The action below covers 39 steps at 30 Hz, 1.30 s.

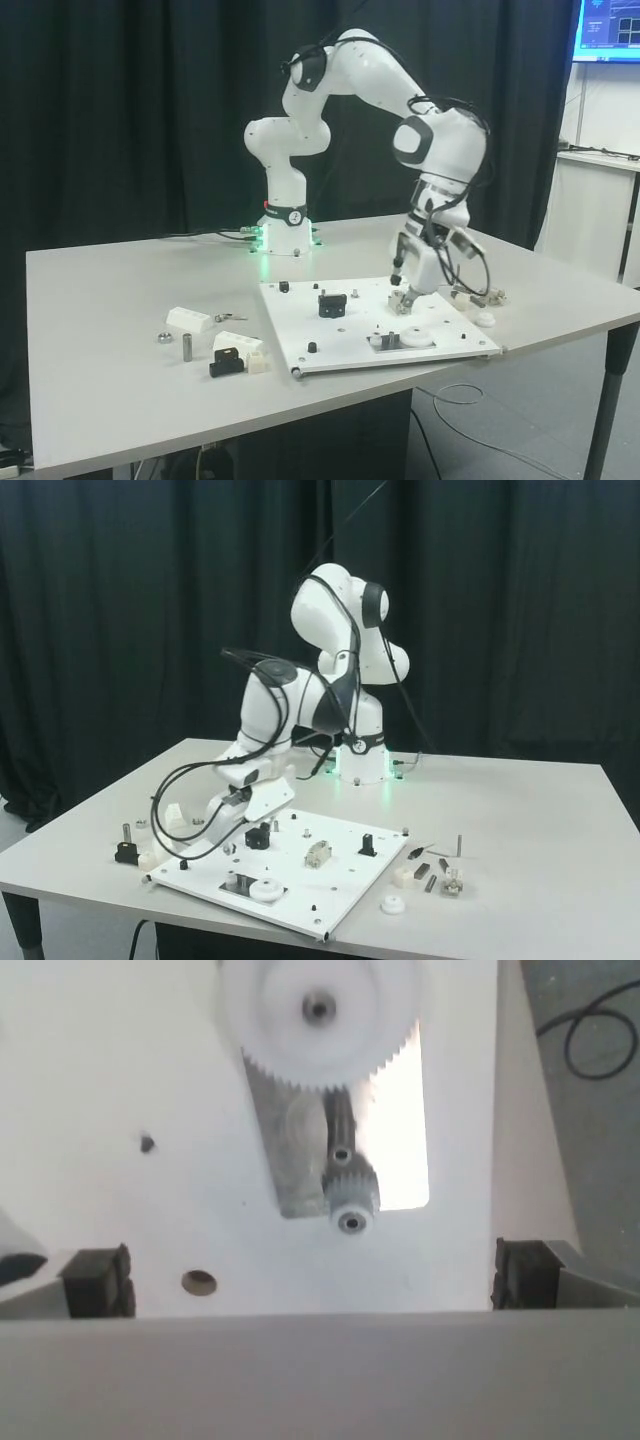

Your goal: Remove small gear.

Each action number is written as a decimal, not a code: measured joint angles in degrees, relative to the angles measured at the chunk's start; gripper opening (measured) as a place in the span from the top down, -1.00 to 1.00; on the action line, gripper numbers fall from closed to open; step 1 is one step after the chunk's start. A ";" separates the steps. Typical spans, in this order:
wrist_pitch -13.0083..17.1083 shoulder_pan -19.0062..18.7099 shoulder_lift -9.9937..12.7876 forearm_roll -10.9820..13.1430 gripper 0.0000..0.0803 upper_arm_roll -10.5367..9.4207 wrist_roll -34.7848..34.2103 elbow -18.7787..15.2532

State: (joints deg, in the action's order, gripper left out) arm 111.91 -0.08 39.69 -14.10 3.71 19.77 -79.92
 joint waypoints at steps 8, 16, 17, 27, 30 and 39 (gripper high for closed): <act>4.31 1.91 0.08 1.49 -0.99 -0.01 2.25 -2.94; 9.75 2.87 0.07 1.66 -0.99 0.01 2.61 -6.23; 10.41 2.97 0.06 1.66 -0.99 0.02 2.62 -6.58; 13.83 3.62 0.02 1.66 -0.99 0.06 3.16 -8.76; 14.49 3.74 0.02 1.67 -0.99 0.09 3.46 -9.20; 16.45 4.17 0.03 1.91 -0.99 0.09 4.08 -10.80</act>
State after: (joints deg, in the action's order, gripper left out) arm 128.35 4.08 39.73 -12.19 3.80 23.85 -90.72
